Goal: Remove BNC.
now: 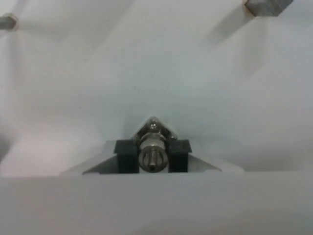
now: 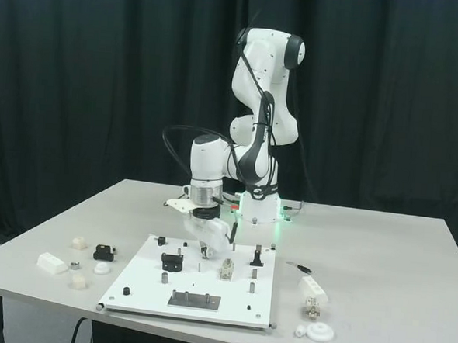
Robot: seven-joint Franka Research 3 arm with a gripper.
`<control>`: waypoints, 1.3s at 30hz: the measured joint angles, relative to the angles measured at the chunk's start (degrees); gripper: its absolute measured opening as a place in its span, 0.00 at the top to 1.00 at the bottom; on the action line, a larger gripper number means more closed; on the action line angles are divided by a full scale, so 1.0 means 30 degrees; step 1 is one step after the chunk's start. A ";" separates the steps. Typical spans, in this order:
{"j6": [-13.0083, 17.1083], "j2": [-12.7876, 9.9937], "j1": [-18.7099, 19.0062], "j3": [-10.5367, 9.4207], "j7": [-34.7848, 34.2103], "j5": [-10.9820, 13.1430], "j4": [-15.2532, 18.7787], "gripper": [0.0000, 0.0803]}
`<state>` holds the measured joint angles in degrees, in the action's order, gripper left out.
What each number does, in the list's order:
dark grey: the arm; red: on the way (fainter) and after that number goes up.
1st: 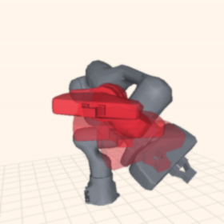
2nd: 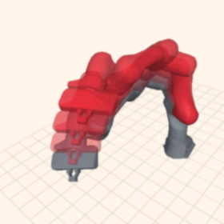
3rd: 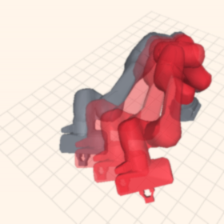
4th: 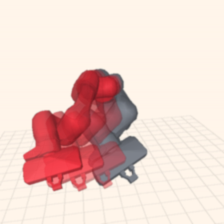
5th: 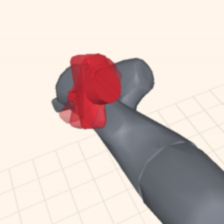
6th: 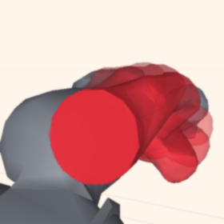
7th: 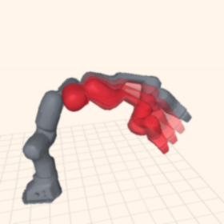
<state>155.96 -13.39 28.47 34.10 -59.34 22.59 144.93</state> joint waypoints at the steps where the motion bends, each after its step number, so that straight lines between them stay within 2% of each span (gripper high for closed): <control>1: -0.0006 0.0004 0.0000 0.0003 0.0110 0.0000 0.0000 0.84; 7: -0.0028 0.0011 -0.0001 0.0011 0.1627 -0.0003 0.0001 0.84; 23: -0.0287 -0.0011 -0.0081 0.0022 0.7803 0.0042 -0.0072 0.84; 39: -0.0453 0.0015 -0.0165 0.0110 1.3910 0.1702 -0.0086 0.84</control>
<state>154.60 -13.34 27.97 34.42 -17.61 27.69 144.67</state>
